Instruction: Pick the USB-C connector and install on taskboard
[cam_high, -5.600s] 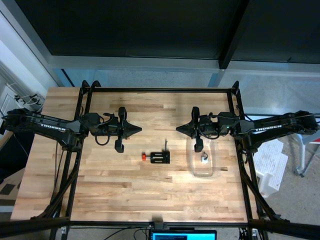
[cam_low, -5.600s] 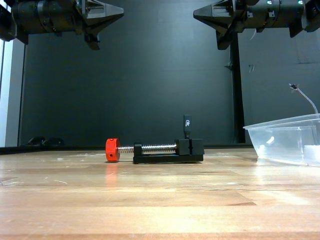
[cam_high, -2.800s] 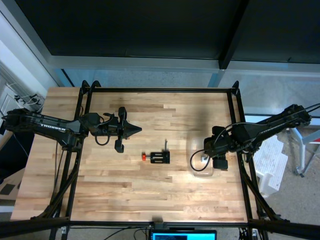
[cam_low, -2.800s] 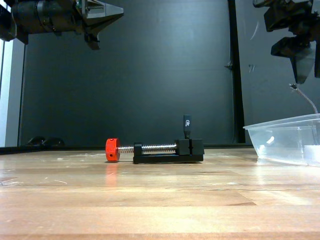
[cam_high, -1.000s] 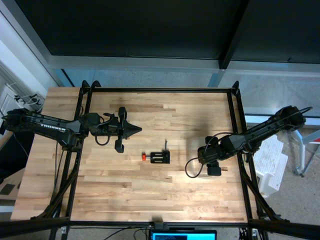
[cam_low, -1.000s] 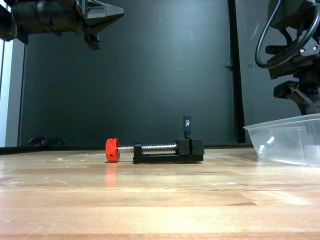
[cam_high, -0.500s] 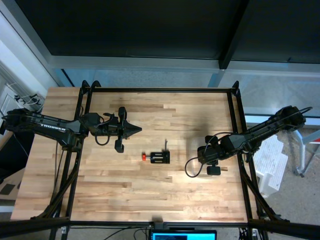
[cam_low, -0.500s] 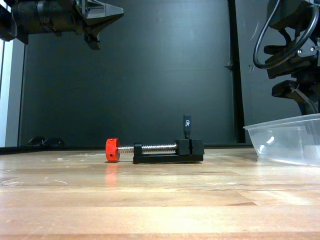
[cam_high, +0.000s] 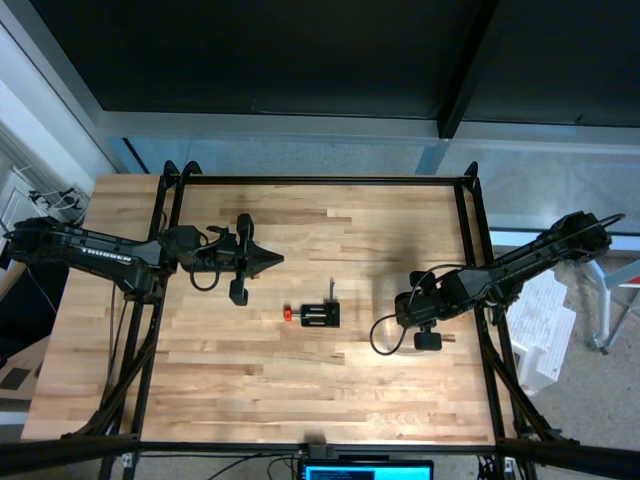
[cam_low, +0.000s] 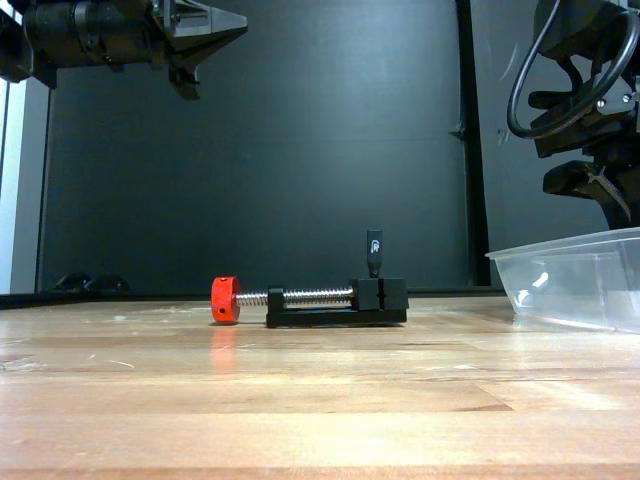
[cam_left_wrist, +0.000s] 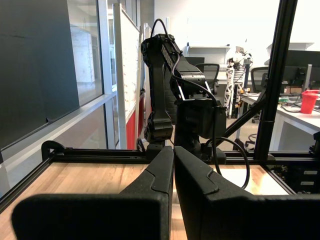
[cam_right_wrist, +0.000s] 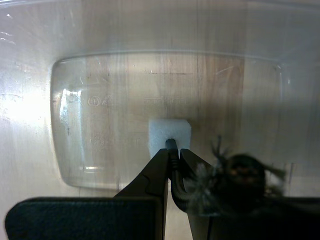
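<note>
The right gripper (cam_right_wrist: 173, 151) points down into a clear plastic tray (cam_right_wrist: 75, 150), its two fingers drawn almost together and clamped on the thin dark part of the connector (cam_right_wrist: 170, 131). The connector's whitish block sits just past the fingertips, lying flat on the tray floor with the dark part running back between the fingers. Just beside one finger hangs a dark frayed tuft (cam_right_wrist: 239, 175), too blurred to make out further.

From the table's level the tray's wall hides the fingertips of this gripper, which dips behind the rim. In the high view the arm covers most of the tray.

The taskboard (cam_high: 318, 315) lies on the wooden table (cam_high: 300, 390), well apart from the right gripper, off toward the left arm's side and roughly between the two grippers. Its orange-red knob (cam_low: 225, 299) is the end farther from the right gripper, and a thin black stem (cam_low: 373, 253) stands upright at the nearer end.

The left gripper (cam_left_wrist: 173, 152) hangs high above the table, well apart from the taskboard, pointing level toward the right arm. Its fingers are pressed together with nothing between them.
</note>
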